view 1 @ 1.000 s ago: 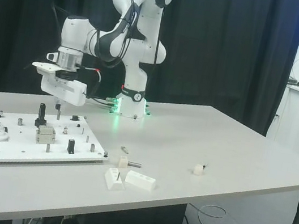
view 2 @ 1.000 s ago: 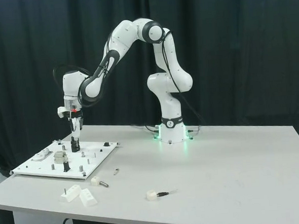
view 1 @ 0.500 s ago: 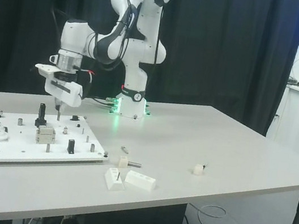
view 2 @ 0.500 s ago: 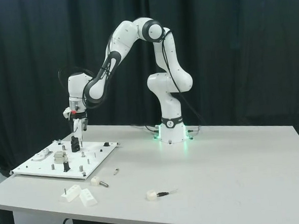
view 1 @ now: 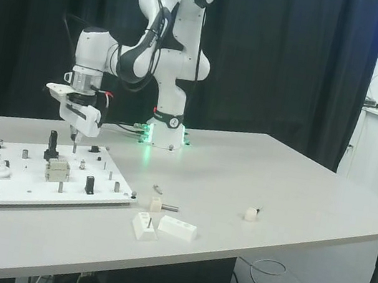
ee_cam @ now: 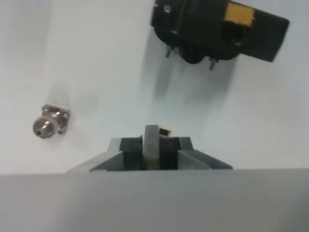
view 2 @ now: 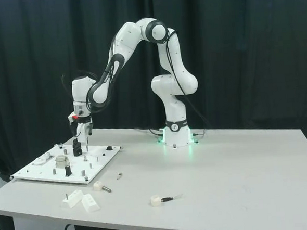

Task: Insert square peg 2.

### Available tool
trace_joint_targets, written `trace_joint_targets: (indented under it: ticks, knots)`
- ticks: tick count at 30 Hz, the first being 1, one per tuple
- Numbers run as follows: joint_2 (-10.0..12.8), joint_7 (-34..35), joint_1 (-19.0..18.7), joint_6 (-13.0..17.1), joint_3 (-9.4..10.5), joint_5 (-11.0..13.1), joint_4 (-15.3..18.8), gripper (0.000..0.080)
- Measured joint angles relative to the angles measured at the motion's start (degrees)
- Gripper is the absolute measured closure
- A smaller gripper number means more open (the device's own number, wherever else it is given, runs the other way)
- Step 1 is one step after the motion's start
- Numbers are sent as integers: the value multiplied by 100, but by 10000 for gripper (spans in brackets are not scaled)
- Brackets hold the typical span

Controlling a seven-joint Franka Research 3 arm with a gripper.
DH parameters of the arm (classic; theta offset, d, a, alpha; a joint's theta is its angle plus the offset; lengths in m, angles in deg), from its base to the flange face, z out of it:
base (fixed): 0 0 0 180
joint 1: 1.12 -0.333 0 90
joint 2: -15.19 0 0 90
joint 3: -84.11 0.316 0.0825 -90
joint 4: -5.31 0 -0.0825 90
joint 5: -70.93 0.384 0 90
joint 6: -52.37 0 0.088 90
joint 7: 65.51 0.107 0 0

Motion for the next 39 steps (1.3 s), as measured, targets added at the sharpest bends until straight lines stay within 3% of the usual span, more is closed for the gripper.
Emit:
trace_joint_targets:
  ticks: [12,29,39]
  knots:
    - [-112,228,0,-10,-89,22,217,736]
    - [-173,399,0,93,-123,441,368,736]
    - [-173,547,0,250,-140,530,393,736]
